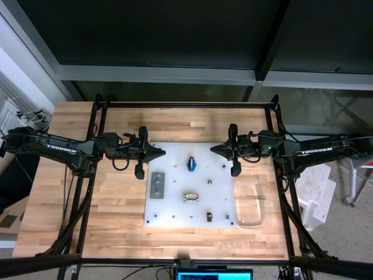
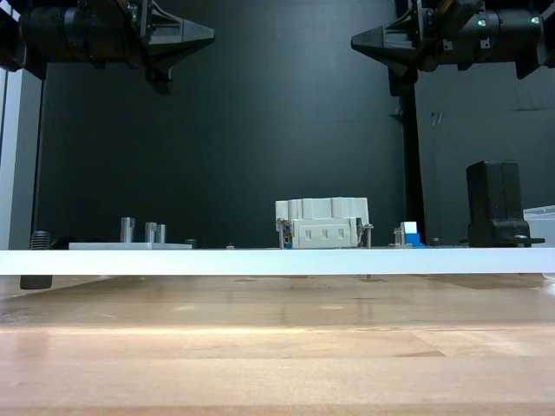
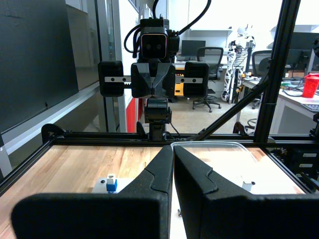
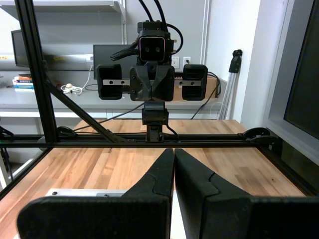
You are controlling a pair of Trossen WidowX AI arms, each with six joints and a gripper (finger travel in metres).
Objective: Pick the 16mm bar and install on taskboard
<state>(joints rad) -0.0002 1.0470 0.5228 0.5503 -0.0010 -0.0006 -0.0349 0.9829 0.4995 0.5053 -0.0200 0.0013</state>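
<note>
Two grippers hang high over the far edge of the taskboard [image 1: 172, 195], left gripper [image 1: 160, 153] and right gripper [image 1: 214, 149], each with fingers together. The 16mm bar is too small to place surely. A descent without parting the fingers, or aimed on a guess, could knock it away.

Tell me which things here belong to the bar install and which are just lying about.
Job: taskboard; left gripper and right gripper, both shut, raised over its far edge; 16mm bar not made out.
Lying about: clear tray, right of the board.
</note>
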